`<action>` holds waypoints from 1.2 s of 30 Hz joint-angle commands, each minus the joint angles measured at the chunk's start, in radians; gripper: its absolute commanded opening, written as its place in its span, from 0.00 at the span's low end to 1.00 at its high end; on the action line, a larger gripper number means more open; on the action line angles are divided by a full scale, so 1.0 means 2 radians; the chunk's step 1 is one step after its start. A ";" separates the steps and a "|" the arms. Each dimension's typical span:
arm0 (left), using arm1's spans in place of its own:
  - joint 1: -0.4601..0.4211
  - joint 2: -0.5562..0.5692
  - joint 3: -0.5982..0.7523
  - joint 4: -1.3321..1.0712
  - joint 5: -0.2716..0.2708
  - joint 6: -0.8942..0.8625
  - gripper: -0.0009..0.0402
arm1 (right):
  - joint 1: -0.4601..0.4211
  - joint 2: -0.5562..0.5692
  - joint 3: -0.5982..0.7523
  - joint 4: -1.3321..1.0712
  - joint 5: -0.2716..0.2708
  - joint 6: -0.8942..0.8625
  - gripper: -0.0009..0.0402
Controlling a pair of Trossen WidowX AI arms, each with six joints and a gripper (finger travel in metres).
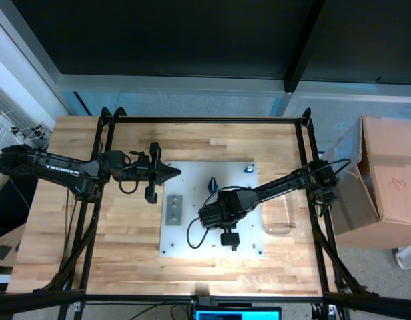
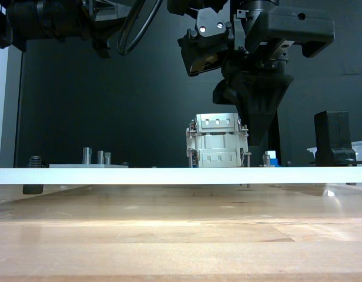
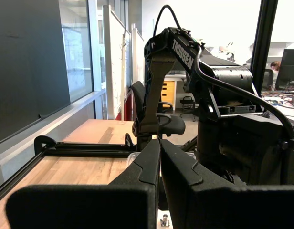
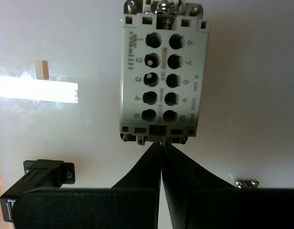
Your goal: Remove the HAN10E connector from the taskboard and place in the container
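Nearest the lens, the right gripper (image 4: 162, 145), closed tip to tip with nothing seen between the fingers (image 4: 137, 176). Just ahead of those tips, touching or nearly so, the HAN10E connector (image 4: 162, 71): pale grey block, ten numbered sockets facing up, screw at the far end. Seated upright on the white taskboard (image 4: 252, 71), apparently fully in, not tilted. Seen level from the near edge of the table (image 2: 181, 247) as a stepped housing with small side fittings, right beside the downward-pointing fingertip.

Well apart from the right gripper, across the board, the left gripper (image 3: 159, 143), likewise closed on nothing, hovering over the board's edge. Behind the right gripper, toward its own arm's base, the clear container (image 1: 280, 215), just beside the board.

Likely rigid moulded plastic with metal fittings: stiff, fairly heavy for its bulk, smooth-sided and so a bit slippery. Best to open wide and clamp across the two long flat flanks, then pull straight up. Better not to pinch the socket face or the end screw. Probably some seat friction to beat, so no tilting.
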State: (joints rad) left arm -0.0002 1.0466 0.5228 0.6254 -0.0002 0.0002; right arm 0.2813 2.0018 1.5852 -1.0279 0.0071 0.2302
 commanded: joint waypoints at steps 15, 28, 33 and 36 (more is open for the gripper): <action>0.000 0.000 0.000 0.000 0.000 0.000 0.02 | 0.003 -0.002 0.005 -0.011 -0.002 0.000 0.02; 0.000 0.000 0.000 0.000 0.000 0.000 0.02 | 0.004 -0.015 0.109 -0.102 0.000 0.005 0.02; 0.000 0.000 0.000 0.000 0.000 0.000 0.02 | 0.004 -0.015 0.140 -0.125 0.001 0.008 0.02; 0.000 0.000 0.000 0.000 0.000 0.000 0.02 | 0.004 -0.015 0.142 -0.128 0.001 0.008 0.02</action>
State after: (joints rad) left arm -0.0002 1.0466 0.5228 0.6250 -0.0002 0.0002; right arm 0.2886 1.9701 1.8702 -1.2846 0.0071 0.2455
